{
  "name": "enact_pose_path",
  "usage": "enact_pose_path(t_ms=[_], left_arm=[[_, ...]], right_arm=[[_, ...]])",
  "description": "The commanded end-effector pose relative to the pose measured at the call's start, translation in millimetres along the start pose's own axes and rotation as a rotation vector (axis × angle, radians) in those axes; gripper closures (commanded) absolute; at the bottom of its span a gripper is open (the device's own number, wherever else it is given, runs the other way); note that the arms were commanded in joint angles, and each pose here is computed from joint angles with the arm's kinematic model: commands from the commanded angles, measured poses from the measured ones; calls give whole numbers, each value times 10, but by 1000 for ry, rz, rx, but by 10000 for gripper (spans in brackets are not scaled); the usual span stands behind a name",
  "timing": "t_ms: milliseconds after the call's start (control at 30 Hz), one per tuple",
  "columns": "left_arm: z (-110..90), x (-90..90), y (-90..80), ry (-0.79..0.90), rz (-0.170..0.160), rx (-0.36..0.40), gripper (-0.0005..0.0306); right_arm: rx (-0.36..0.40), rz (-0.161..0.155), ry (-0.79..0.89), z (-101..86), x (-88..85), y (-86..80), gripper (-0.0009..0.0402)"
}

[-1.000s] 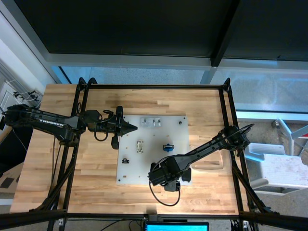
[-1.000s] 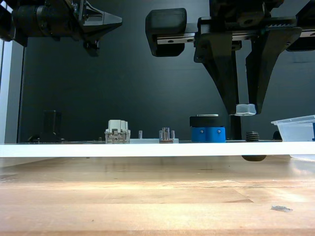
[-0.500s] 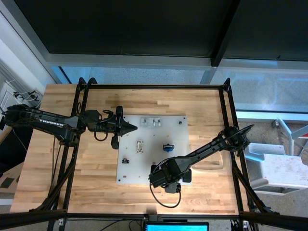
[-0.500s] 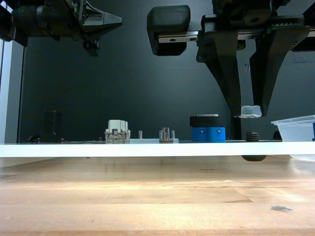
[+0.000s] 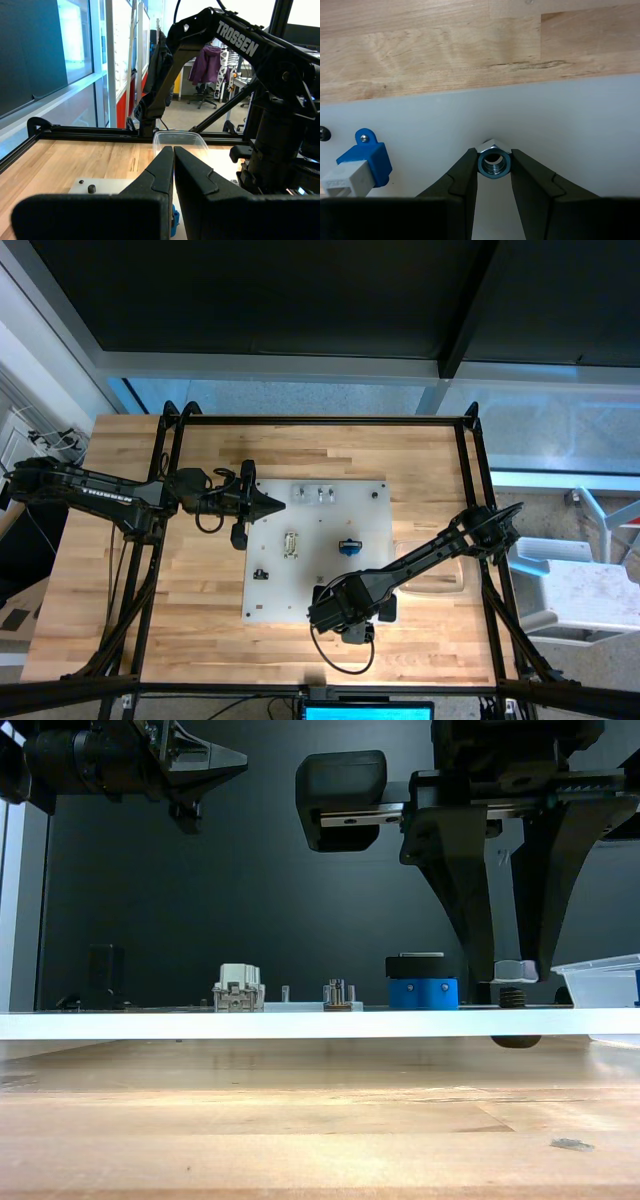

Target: Pick the M12 fastener and fasten on the M12 threads

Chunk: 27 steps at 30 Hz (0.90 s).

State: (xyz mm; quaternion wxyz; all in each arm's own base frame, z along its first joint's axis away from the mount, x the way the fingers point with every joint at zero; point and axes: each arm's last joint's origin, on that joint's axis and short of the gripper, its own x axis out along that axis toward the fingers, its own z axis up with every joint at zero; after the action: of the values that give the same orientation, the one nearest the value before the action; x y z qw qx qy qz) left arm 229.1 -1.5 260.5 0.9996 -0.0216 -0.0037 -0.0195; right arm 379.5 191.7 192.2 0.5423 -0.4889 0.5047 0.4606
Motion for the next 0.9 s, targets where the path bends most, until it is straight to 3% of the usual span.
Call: enact_pose_path(t_ms=[33,633,900], left_arm=[[0,1,1,0,0,0,300],[0,1,1,0,0,0,300],[0,1,1,0,0,0,300]], right_arm=[[0,2,1,0,14,0,389],[40,0,-1,-14,128,18,389],[224,-3,-1,-40,124,1,389]])
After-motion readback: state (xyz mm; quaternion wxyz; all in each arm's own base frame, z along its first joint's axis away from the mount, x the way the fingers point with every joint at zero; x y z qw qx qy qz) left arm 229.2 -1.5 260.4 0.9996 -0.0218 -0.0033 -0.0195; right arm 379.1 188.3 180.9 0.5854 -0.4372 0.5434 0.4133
